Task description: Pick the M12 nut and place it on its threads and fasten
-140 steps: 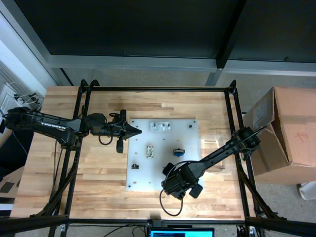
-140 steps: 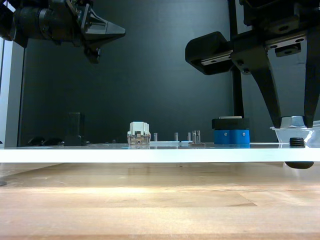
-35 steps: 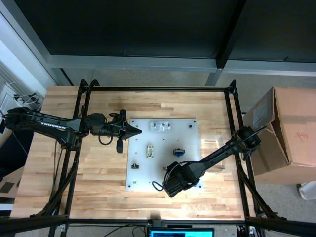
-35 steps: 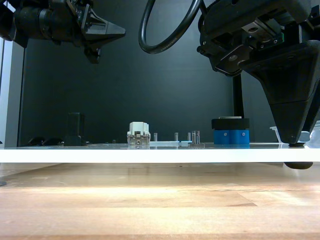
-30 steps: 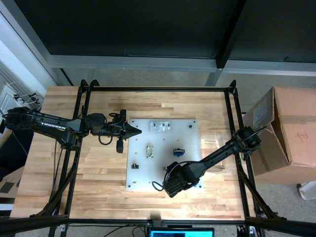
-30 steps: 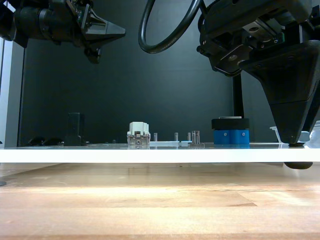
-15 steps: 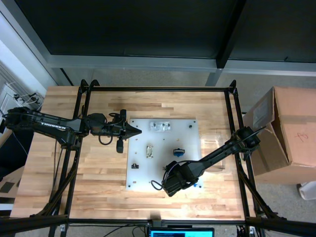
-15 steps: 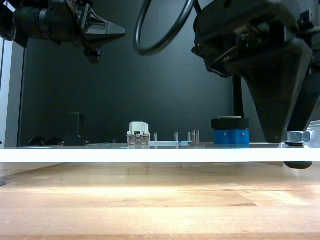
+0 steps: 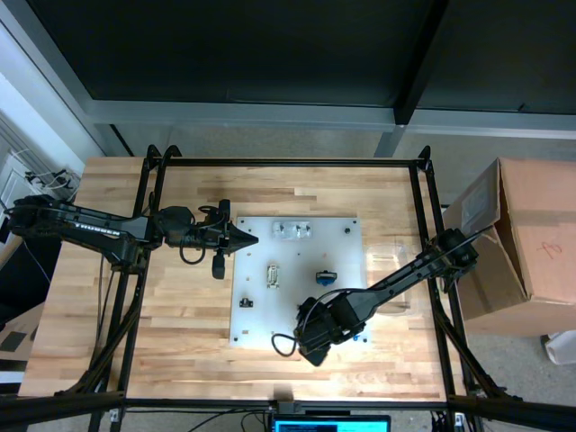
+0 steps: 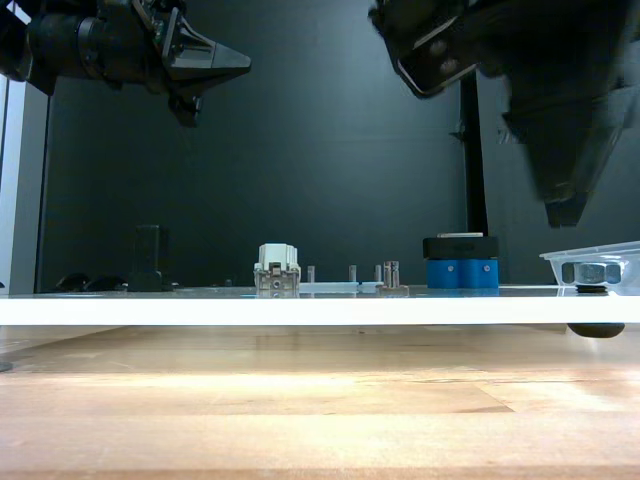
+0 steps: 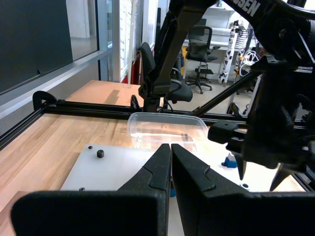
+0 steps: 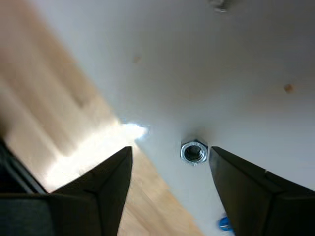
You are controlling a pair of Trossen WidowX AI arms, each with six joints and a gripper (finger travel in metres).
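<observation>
Soft, even overhead light covers the bench (image 9: pixel 180 315) in the high view. The low view is dim before a black backdrop, a pale glare streak lying along the bench's near edge; the right pincer (image 10: pixel 563 215) there is blurred. The right wrist view shows smeared wood and a burnt-out glare spot.

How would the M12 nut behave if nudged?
M12 nut sits on its stud, ribs showing below: probably spins or lifts off, not slides. Smooth metal, likely slippery for the open right gripper above. Left gripper hovers shut at the board's left edge.
</observation>
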